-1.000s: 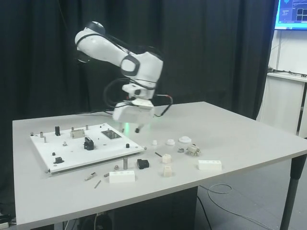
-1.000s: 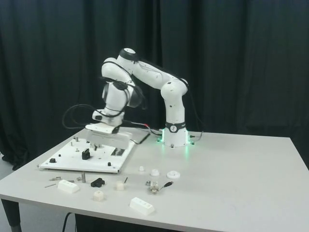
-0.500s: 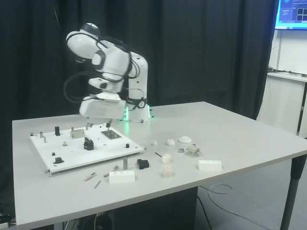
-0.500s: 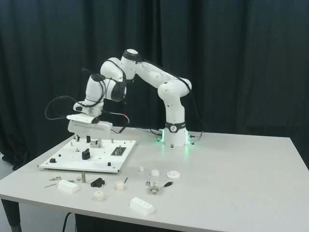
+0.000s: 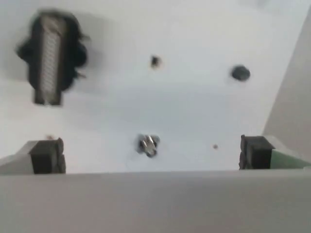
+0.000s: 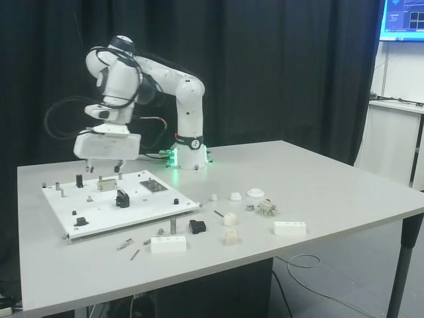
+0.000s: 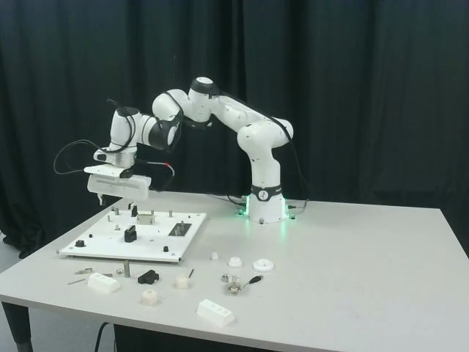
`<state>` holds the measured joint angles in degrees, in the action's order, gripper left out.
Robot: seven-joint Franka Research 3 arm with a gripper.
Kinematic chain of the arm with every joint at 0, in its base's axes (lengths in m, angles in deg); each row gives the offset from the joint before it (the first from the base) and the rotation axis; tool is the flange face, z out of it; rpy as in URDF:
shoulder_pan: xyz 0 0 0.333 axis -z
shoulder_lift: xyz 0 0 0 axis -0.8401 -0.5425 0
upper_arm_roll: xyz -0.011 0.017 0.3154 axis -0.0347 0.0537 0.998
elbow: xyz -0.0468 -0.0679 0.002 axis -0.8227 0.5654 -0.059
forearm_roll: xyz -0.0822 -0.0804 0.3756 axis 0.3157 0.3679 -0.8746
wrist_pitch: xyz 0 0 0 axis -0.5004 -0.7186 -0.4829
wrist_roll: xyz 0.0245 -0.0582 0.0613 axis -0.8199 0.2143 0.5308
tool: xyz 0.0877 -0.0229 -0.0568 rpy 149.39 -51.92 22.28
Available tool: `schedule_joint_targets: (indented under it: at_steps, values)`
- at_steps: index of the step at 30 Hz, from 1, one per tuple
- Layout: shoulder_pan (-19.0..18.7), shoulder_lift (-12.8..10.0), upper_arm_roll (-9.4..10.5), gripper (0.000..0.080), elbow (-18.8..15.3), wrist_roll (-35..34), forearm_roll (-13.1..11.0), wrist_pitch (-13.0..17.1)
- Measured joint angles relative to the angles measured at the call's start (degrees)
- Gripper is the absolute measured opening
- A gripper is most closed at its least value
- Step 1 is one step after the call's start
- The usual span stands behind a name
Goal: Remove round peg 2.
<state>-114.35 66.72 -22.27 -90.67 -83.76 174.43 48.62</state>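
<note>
A small grey round peg (image 5: 147, 144) stands upright in the white board (image 5: 184, 107), seen end-on in the wrist view. My gripper (image 5: 150, 153) is open, and its black fingertips (image 5: 255, 151) stand well apart on either side of the peg, above it. In the room views the gripper (image 6: 103, 168) hovers a little above the far left part of the board (image 6: 142, 205), with nothing between its fingers. The second room view shows the gripper (image 7: 118, 199) over the board's (image 7: 146, 249) back edge.
A black connector (image 5: 50, 60) and a small black knob (image 5: 240, 73) sit on the board near the peg. Loose parts lie on the grey table in front: white blocks (image 6: 168, 244) (image 6: 289, 228), a black piece (image 6: 197, 226), an upright peg (image 6: 173, 225), white discs (image 6: 255, 193).
The arm has swung left from near the board's right edge to above its far left part. The gripper now hangs lower over the board.
</note>
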Motion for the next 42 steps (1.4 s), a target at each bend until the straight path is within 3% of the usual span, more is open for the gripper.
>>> schedule_joint_targets:
  at_steps: [27, 42]
  values:
    - [5.7, 1.1, -8.50, 0.0800, 9.2, 14.3, -0.5, 5.8]
    - [8.0, 1.5, -12.94, 0.0800, 11.5, 19.7, -5.5, 12.3]
